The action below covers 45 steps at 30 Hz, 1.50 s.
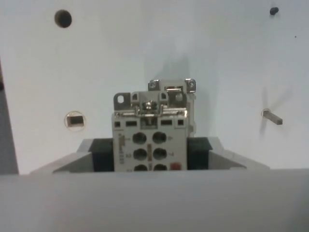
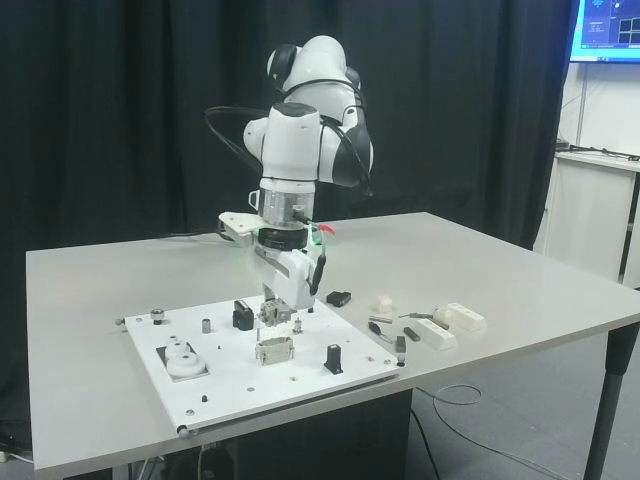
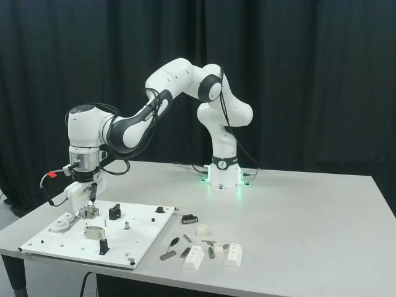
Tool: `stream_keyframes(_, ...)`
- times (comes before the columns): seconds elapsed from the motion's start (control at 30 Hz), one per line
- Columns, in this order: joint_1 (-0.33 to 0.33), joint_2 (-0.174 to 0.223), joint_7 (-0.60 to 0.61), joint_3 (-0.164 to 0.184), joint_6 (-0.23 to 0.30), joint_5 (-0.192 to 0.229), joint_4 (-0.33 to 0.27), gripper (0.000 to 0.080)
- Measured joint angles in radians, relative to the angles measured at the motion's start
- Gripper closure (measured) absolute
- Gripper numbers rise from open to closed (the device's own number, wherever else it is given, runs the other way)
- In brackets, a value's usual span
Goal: Place waterproof.
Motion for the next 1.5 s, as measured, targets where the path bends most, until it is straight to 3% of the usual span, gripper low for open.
stream_keyframes(1.5, -0.005, -0.008, 0.037, -0.001, -0.044, -0.065, 0.056, 0.0490)
